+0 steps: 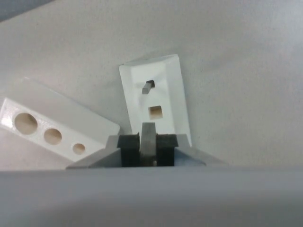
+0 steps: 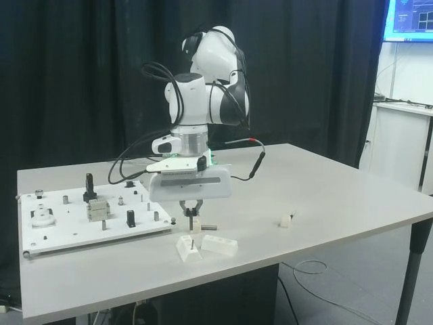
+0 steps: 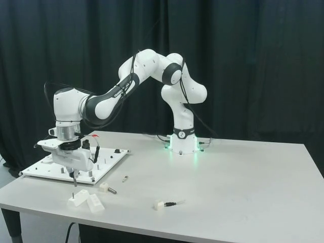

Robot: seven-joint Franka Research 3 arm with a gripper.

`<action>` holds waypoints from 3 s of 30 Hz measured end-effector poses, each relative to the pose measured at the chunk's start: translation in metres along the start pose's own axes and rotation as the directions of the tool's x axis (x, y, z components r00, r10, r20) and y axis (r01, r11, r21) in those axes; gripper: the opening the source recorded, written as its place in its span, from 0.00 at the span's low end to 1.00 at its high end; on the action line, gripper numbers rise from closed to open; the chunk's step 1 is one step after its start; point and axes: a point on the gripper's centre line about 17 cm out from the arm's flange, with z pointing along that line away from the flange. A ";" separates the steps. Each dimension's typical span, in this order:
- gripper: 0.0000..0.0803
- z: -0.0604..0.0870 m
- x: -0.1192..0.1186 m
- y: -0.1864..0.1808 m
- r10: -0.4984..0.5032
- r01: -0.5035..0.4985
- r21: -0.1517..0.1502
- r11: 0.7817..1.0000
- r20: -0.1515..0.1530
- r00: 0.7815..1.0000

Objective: Insert square peg 2.

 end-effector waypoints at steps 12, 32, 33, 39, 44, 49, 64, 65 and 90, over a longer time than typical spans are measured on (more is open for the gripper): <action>0.08 -0.005 0.002 0.002 -0.002 0.002 -0.007 1.000 -0.005 1.000; 0.08 -0.031 -0.012 0.055 0.061 -0.059 -0.113 0.992 0.012 0.998; 0.08 -0.032 -0.013 0.059 0.063 -0.061 -0.117 0.991 0.014 0.998; 0.08 -0.039 -0.023 0.076 0.074 -0.070 -0.136 0.988 0.022 0.997; 0.08 -0.044 -0.033 0.091 0.090 -0.085 -0.146 0.986 0.030 0.995; 0.08 -0.049 -0.047 0.113 0.121 -0.114 -0.162 0.980 0.039 0.992; 0.08 -0.052 -0.102 0.171 0.184 -0.169 -0.174 0.970 0.073 0.980; 0.08 -0.052 -0.106 0.174 0.187 -0.172 -0.173 0.970 0.076 0.979; 0.08 -0.030 -0.211 0.222 0.393 -0.387 -0.137 0.912 0.019 0.919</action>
